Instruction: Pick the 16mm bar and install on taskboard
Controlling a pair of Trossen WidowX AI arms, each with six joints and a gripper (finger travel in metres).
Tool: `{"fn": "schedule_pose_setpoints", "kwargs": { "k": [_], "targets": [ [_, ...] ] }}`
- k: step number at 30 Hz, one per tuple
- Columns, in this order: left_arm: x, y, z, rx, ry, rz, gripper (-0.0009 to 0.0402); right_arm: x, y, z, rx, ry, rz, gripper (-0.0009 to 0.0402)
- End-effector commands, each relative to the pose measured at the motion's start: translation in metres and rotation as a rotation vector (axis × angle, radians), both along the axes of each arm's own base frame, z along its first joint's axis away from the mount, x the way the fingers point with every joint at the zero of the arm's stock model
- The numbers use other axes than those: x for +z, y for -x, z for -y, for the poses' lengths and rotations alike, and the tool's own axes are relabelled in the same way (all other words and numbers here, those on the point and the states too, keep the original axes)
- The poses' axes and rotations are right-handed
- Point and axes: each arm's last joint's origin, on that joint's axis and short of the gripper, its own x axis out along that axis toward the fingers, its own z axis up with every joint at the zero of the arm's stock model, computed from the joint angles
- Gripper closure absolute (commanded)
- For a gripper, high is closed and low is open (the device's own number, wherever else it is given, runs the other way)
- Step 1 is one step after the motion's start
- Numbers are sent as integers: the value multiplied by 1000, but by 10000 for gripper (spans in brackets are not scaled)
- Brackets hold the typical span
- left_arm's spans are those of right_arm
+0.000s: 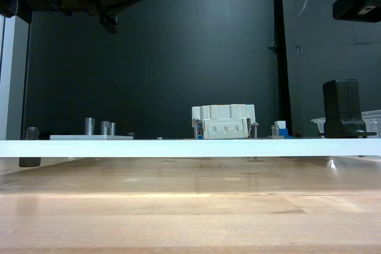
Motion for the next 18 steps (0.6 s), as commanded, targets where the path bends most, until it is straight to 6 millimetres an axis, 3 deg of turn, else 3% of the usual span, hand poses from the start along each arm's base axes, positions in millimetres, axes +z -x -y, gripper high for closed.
{"fn": "schedule_pose_setpoints", "kwargs": {
  "k": [1,18],
  "targets": [
    [0,0,0,0,0,0,393,-4,-2,-5,-2,-7,11,393],
    [0,0,0,0,0,0,393,-24,-11,-17,-15,5,16,393]
  ]
}}
